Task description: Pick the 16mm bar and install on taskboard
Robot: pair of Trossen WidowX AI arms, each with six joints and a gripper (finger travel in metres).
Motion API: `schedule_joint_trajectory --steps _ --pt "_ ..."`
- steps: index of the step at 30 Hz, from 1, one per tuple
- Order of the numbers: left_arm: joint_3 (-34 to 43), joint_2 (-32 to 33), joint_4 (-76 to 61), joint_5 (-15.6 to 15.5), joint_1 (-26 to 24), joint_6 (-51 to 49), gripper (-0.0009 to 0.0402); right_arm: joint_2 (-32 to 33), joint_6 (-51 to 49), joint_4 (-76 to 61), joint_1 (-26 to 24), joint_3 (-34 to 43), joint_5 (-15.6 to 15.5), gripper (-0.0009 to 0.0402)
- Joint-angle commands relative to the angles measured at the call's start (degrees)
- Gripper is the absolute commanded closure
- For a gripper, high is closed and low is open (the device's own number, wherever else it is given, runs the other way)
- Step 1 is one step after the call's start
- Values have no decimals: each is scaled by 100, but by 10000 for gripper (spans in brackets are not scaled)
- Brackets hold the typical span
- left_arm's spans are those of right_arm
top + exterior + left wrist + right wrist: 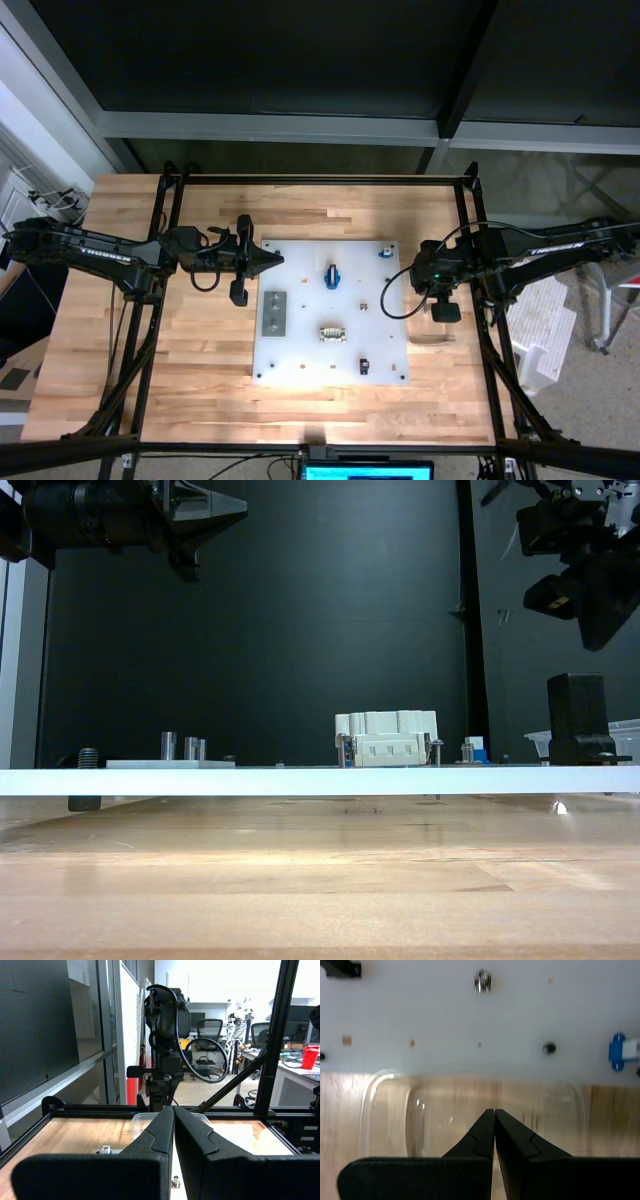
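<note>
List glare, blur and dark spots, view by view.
High view: white board glares between left gripper and right gripper. Low view: both hang dim against black. Right wrist view: clear tray blurred. 16mm bar: cannot tell where.

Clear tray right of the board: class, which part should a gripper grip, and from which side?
Probably pinch a long wall of the tray from above, one finger inside, one outside: it sits open-topped, with thin upright walls. The right gripper, shut, hovers over it and would need opening. The left gripper, shut, hangs above the left edge of the board. I cannot find the 16mm bar.
</note>
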Motion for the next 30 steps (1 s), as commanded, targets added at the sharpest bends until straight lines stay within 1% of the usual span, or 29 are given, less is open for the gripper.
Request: schedule_joint_trajectory --steps 1,3,6,10,16,20,25,30 --pt "2 2 0 2 2 2 393 105 35 -328 42 79 11 390" --pt "2 2 0 2 0 2 393 170 79 -529 85 61 24 380" --pt "2 2 0 2 0 2 393 260 125 -756 240 26 57 354" --pt "2 2 0 2 0 2 393 317 319 -787 470 -55 66 305" --pt "2 2 0 0 0 2 393 319 603 -778 573 -181 116 229" --pt "2 2 0 2 0 2 393 319 601 -758 678 -214 116 189" --pt "2 2 0 0 2 2 393 319 597 -686 726 -293 107 158" --pt "2 2 0 2 2 2 393 319 612 -542 841 -413 111 153"
